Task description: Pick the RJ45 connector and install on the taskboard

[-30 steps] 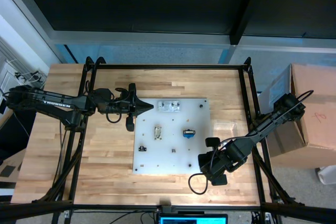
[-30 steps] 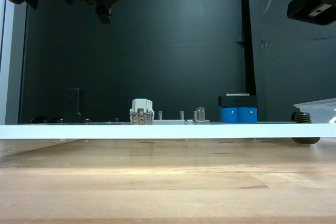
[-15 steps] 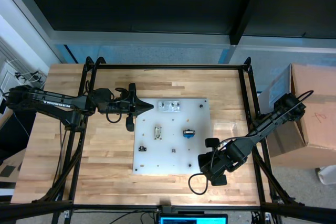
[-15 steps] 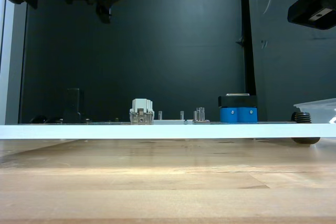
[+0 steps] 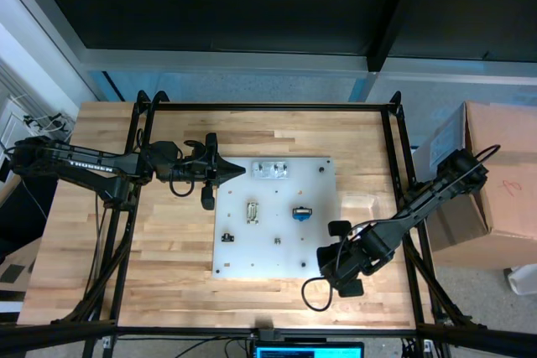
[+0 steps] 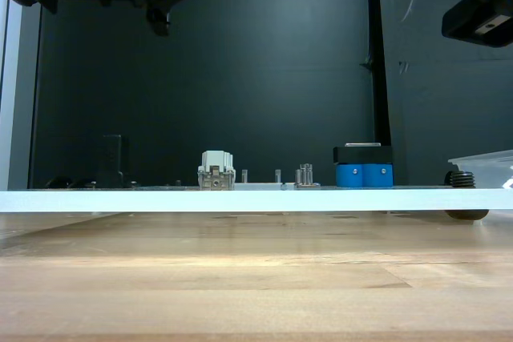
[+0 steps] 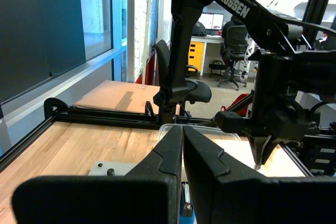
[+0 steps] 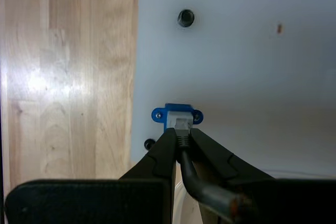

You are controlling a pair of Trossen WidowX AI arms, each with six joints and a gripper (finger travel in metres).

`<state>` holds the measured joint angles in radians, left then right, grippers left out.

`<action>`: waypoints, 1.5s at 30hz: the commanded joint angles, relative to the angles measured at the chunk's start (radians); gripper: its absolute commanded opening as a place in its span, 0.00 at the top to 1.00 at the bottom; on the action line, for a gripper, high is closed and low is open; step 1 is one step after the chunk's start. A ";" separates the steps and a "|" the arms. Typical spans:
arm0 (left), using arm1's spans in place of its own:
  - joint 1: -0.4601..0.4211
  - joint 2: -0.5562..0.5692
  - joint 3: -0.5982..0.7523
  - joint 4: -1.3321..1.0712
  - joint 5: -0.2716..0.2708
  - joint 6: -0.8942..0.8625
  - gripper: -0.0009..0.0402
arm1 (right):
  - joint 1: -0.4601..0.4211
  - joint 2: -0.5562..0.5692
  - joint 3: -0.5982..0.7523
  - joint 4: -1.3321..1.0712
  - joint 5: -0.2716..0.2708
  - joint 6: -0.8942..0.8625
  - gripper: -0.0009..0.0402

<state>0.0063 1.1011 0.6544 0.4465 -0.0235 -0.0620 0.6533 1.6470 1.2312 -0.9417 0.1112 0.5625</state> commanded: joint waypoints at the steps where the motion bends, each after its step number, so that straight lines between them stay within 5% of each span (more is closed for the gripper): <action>1: 0.000 0.000 0.000 0.000 0.000 0.000 0.98 | 0.000 -0.001 -0.001 -0.001 0.001 0.001 0.98; 30: 0.000 0.000 0.000 0.000 0.000 0.000 0.98 | 0.001 -0.002 -0.079 0.066 0.000 0.005 0.97; 45: 0.000 0.000 0.000 0.002 0.000 0.000 0.98 | 0.000 -0.008 -0.054 0.061 0.002 0.006 0.72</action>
<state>0.0063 1.1007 0.6540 0.4469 -0.0231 -0.0620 0.6525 1.6447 1.1648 -0.8978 0.1097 0.5659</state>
